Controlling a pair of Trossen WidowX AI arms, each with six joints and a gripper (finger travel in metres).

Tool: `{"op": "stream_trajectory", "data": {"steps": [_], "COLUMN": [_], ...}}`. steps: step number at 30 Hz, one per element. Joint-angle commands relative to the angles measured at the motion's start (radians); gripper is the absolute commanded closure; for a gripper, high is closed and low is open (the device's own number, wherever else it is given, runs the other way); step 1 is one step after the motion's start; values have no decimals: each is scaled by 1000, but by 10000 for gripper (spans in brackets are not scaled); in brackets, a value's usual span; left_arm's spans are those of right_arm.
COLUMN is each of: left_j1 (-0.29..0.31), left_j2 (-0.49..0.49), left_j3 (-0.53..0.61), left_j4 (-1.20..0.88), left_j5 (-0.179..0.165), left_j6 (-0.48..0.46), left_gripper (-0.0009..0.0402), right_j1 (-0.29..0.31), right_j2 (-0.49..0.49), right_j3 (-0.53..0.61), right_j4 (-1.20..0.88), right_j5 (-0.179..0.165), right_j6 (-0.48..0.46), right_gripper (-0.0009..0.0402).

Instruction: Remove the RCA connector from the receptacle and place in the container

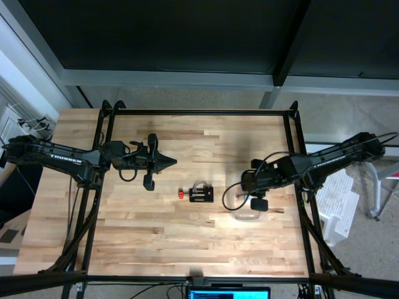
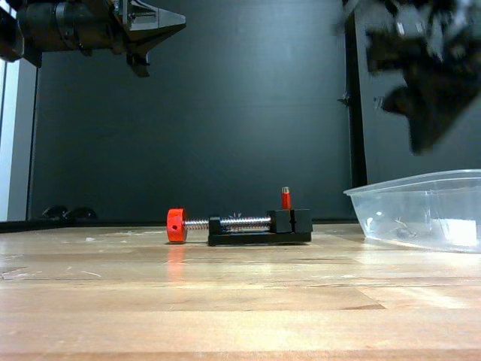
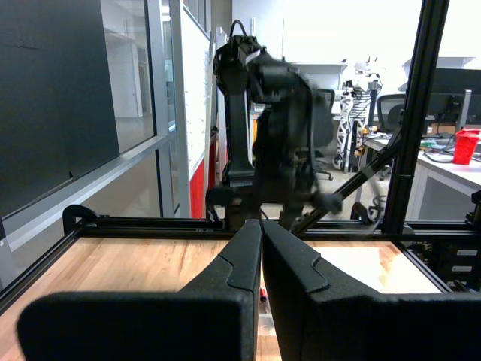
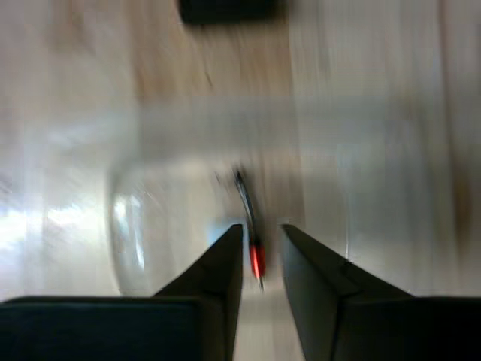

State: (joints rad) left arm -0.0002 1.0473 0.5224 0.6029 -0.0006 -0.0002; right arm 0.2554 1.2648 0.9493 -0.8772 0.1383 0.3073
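Right wrist view: the right tool hangs over the container, its two fingers a narrow gap apart and clamped on nothing that I can make out.
RCA connector: a thin grey streak with a reddish end, seen in the gap between those fingers and slimmer than the gap. It is blurred, so I cannot tell whether it lies on the tray floor or is in the air above it.
Tray: the container is clear and shallow and sits on the counter, to the right of the receptacle and apart from it. A small whitish square piece lies inside.
Fixture: the receptacle is a black block lying flat near the middle of the counter. A red-orange knob sits on a silvery screw at its left end, and a short red stub stands upright near its right end.
Low view: the right tool is blurred, raised above the container's rim and clear of it.
Left arm: the left tool has its fingers pressed together with nothing between them. It is held high over the counter, well to the left of the receptacle, pointing toward the right arm.
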Motion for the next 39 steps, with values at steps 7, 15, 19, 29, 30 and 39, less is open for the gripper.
{"op": "stream_trajectory", "data": {"steps": [7, 15, 19, 29, 30, 39], "left_j1": [0, 0, 0, 0, 0, 0], "left_j2": [0, 0, 0, 0, 0, 0], "left_j3": [0, 0, 0, 0, 0, 0], "left_j4": [0, 0, 0, 0, 0, 0], "left_j5": [0, 0, 0, 0, 0, 0], "left_j6": [0, 0, 0, 0, 0, 0], "left_gripper": [393, 393, 393, 393, 393, 393], "right_j1": [-122, -205, -253, -280, -280, -274], "right_j2": [-19, -104, -141, -152, -152, -145], "right_j3": [166, 72, -8, -135, -141, -240], "right_j4": [85, 456, 680, 1066, 1086, 1305], "right_j5": [-12, -21, -102, -166, -166, -165], "right_j6": [-169, -258, -264, -293, -298, -304], "right_gripper": [392, 393, 393, 393, 393, 393]}}
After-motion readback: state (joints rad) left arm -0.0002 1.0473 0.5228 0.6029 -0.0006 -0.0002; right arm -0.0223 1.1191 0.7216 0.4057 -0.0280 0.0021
